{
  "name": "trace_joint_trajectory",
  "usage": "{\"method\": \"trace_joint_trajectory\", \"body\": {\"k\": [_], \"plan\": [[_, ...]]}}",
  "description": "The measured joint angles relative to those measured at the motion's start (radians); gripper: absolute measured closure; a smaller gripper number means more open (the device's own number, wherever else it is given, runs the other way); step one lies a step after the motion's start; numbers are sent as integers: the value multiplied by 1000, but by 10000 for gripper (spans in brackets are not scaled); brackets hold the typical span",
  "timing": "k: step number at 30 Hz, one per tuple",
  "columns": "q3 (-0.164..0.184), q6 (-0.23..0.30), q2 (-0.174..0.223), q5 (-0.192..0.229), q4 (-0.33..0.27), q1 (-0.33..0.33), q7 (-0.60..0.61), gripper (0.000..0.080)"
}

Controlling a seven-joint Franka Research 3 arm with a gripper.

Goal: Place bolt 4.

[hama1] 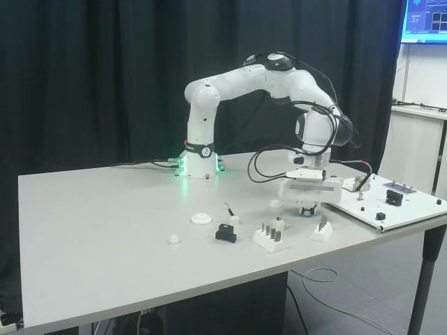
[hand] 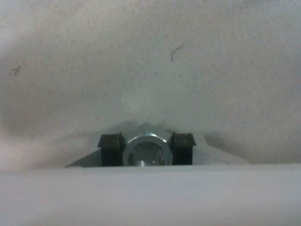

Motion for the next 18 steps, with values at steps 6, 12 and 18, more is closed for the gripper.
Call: {"method": "trace_joint_trajectory", "body": {"k": [6, 12, 18], "plan": [[1, 1, 0, 11, -10, 0, -28, 577], [-3, 1, 0, 11, -14, 0, -45, 346], [-18, -9, -1, 11, -16, 0, -51, 99]]}}
